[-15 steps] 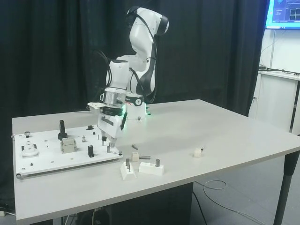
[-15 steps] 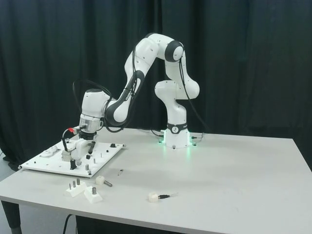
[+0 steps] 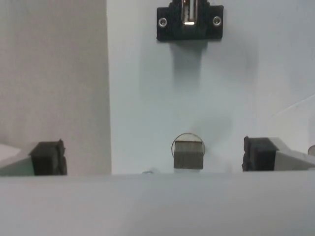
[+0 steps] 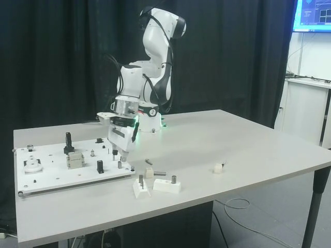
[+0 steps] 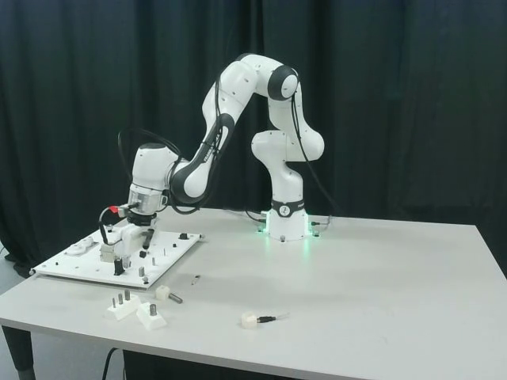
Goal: Pick round peg 4.
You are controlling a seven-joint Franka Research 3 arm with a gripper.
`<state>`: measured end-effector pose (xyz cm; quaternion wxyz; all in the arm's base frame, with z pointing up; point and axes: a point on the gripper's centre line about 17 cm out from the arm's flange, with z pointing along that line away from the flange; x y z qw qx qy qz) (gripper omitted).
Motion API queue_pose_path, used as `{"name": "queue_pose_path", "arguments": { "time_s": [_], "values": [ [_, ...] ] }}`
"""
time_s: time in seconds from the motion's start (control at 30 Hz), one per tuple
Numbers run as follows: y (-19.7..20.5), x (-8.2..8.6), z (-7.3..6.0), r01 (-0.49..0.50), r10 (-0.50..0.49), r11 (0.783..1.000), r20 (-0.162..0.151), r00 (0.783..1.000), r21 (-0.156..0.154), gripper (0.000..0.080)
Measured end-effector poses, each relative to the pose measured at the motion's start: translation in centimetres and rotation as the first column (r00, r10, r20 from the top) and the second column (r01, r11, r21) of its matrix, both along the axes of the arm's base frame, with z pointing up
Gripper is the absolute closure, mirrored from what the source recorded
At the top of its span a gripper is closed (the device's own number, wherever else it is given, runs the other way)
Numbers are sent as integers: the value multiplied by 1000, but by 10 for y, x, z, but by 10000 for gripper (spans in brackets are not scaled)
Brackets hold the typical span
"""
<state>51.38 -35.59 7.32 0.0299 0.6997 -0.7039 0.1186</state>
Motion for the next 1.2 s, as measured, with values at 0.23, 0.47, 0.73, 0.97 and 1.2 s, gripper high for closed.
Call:
{"name": "queue_pose_path", "arguments": {
  "time_s": [0.23,0.47,0.73,0.97,1.2],
  "values": [
    [-5,1,4,-9,9,1000,2,1000,-9,3],
    [-15,1,10,-40,40,999,-1,999,-25,3],
    [-28,-1,17,-57,57,998,0,998,-41,3],
    [-37,-1,22,-60,60,997,3,998,-50,3],
    [-43,-1,26,-70,71,996,4,997,-57,3]
  ]
}}
